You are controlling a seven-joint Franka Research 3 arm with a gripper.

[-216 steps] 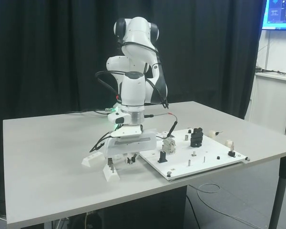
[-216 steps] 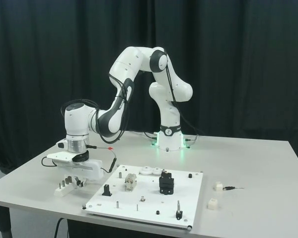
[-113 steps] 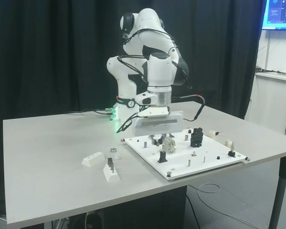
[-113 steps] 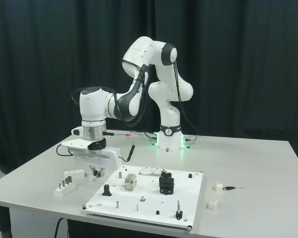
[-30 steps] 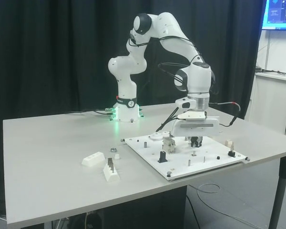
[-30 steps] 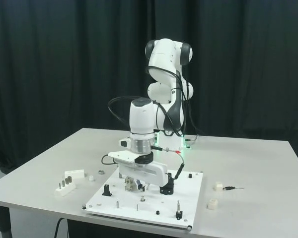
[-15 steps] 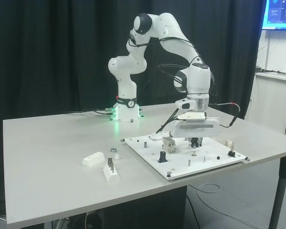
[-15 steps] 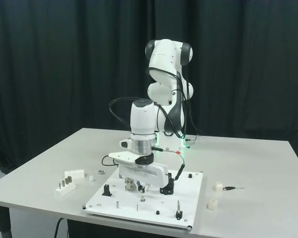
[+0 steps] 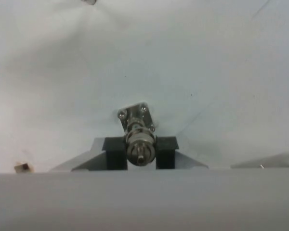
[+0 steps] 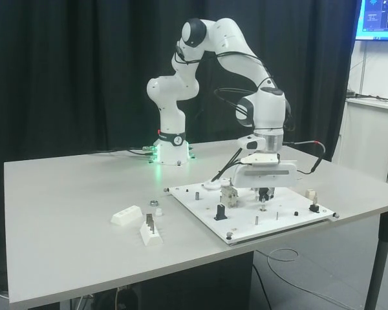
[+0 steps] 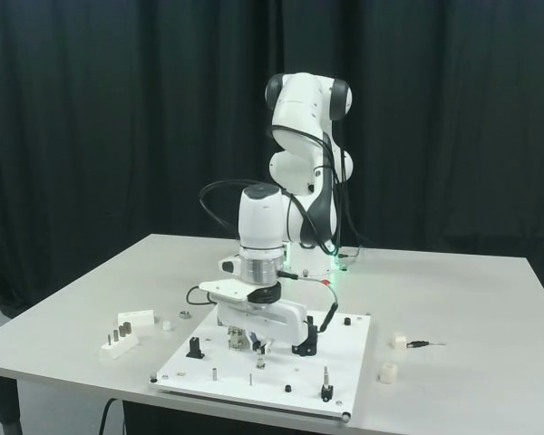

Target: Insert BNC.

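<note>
Black curtains behind, grey table (image 10: 64, 194) below, and the white arm hangs its gripper (image 9: 141, 153) low over the white board (image 11: 344, 362), fingers (image 9: 115, 155) pinching the BNC connector (image 9: 140, 144) upright directly above its square-flanged socket (image 9: 133, 114) (contact can't be judged) near the board's middle.

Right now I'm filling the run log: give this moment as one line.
stage: insertion | gripper: shut on BNC plug | target: BNC socket on white board | plug: directly over socket | seating: cannot tell
</note>
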